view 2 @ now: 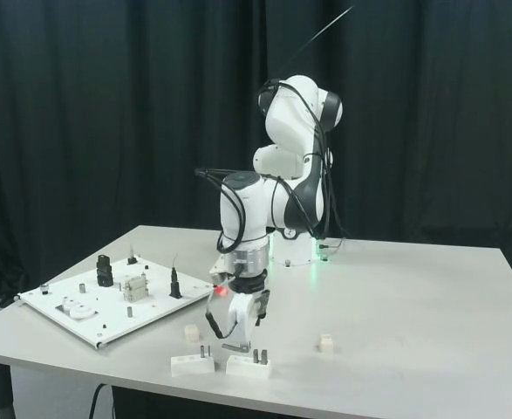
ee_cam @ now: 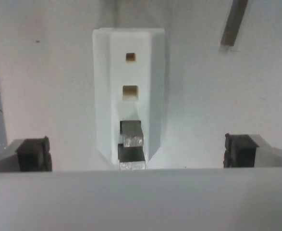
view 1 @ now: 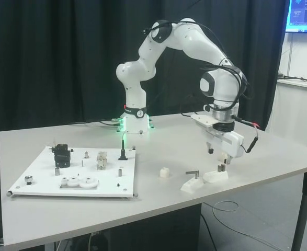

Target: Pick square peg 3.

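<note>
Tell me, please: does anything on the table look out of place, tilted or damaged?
Nothing stands out. The white holder sits flat under the tool, with two pegs upright in it and two holes empty. The second holder and the white board also lie flat.

Two pegs stand in the holder block on the table, directly beneath the pincer.
</note>
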